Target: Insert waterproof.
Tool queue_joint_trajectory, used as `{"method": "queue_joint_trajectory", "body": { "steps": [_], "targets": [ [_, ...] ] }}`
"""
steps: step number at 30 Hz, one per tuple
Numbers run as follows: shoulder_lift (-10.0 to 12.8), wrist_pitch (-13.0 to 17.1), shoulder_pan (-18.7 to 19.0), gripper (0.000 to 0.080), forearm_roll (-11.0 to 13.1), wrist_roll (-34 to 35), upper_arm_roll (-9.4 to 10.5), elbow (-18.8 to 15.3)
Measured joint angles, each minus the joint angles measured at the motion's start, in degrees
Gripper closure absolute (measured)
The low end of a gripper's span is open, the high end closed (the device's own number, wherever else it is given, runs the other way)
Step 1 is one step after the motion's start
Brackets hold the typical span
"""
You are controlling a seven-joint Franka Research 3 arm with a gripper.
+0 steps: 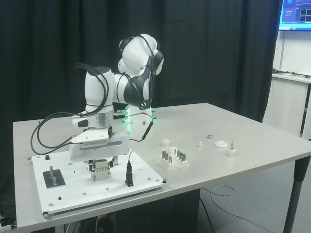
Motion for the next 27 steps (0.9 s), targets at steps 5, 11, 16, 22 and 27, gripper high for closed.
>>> {"method": "queue_joint_trajectory", "body": {
  "steps": [5, 11, 16, 22, 27],
  "targets": [
    [0.15, -0.3, -0.14, 0.018, 0.02, -0.27, 0.03, 0.33],
    [0.22, -0.47, -0.29, 0.018, 0.11, -0.36, 0.12, 0.52],
    [0.25, -0.54, -0.35, 0.018, 0.22, -0.36, 0.14, 0.59],
    [0.26, -0.61, -0.47, 0.018, 0.56, -0.36, 0.16, 0.62],
    [0.27, -0.63, -0.56, 0.018, 0.91, -0.21, 0.16, 0.62]
  ]
}}
